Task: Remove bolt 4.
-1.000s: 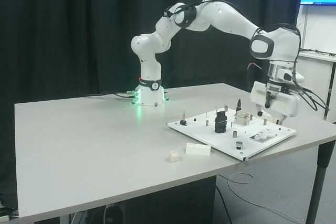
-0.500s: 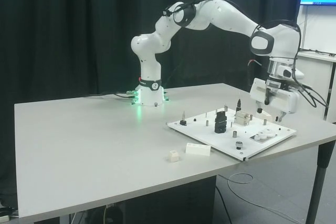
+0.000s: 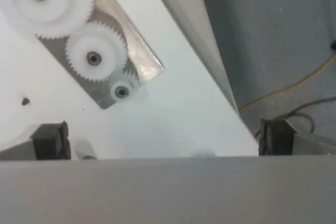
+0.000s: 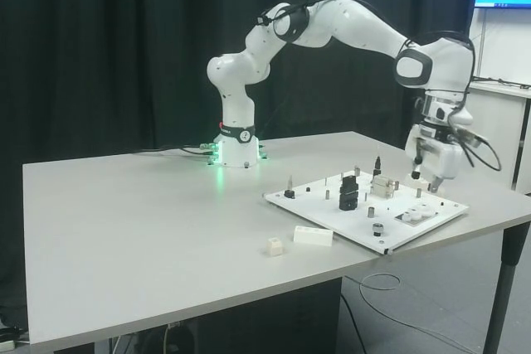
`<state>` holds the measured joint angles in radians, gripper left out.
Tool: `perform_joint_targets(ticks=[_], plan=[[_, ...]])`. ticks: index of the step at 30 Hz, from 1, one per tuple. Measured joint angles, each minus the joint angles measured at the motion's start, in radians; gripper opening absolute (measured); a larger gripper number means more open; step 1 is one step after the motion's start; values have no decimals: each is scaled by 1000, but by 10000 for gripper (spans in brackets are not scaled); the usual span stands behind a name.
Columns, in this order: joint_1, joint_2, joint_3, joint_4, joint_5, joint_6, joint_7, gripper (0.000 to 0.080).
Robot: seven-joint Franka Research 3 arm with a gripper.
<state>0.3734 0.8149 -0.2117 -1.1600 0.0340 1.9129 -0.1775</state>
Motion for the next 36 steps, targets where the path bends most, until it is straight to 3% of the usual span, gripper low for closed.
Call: perform_joint_targets(ticks=[7, 16, 30, 36], plan=[[-3, 0, -28, -1, -1, -1, 141, 800], [-26, 3, -67, -18, -4, -5, 169, 800], [-93, 15, -68, -19, -6, -3, 188, 800], [-112, 16, -66, -20, -5, -3, 347, 800]])
